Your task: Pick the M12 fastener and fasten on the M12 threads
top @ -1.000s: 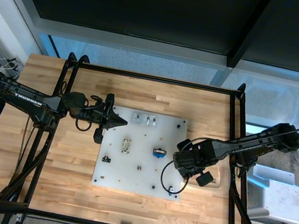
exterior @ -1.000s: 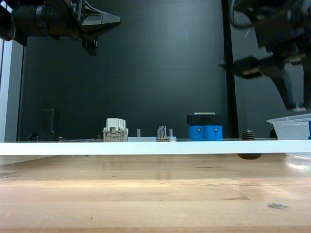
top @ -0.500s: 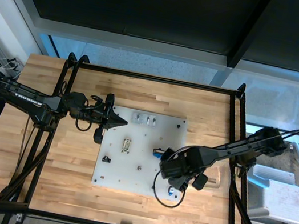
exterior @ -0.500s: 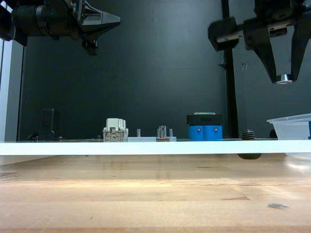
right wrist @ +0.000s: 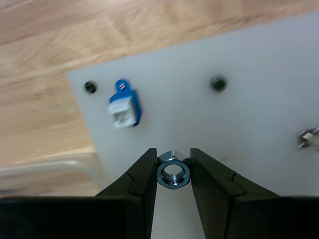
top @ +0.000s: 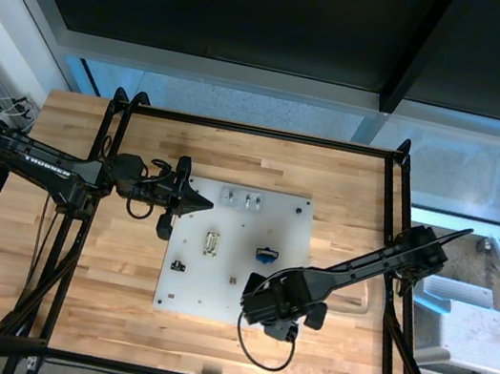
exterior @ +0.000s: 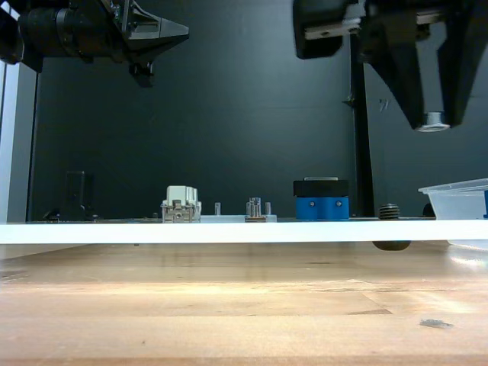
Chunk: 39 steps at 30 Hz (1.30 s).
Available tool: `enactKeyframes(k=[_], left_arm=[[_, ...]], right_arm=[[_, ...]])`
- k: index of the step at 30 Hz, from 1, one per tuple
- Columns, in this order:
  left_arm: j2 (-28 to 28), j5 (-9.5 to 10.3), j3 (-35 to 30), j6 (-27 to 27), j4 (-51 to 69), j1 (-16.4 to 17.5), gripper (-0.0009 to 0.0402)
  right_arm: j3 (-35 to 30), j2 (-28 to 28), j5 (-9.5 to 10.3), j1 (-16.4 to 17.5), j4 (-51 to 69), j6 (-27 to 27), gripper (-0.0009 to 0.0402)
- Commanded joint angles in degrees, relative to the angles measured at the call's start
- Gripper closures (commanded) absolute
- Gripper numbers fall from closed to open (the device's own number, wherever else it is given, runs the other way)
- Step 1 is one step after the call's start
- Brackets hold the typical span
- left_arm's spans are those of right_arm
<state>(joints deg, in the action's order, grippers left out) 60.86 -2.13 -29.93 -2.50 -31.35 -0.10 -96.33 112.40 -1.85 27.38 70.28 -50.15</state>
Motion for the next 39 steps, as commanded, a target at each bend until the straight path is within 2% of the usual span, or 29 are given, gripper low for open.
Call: enactKeyframes(k=[1, 9, 15, 39], left_arm=[[0.00, -0.02, -0.02, 0.02, -0.02, 0.02, 0.0393], [0.00, -0.02, -0.02, 0.02, 0.00, 0.02, 0.0393], [0.00, -0.02, -0.02, 0.02, 0.00, 0.02, 0.0393], [0.00, -0.02, -0.02, 0.02, 0.00, 0.02, 0.0393]], right_arm=[[-3.56, 2.62, -0.07, 0.26, 0.57, -1.95, 0.0364], [-8.33, 7.52, -0.22, 0.83, 1.57, -5.97, 0.0364], [-10.08, 10.08, -0.17, 1.42, 1.29, -6.16, 0.0364], [-9.07, 12.66, -0.09, 1.22, -3.23, -6.58, 0.0364]])
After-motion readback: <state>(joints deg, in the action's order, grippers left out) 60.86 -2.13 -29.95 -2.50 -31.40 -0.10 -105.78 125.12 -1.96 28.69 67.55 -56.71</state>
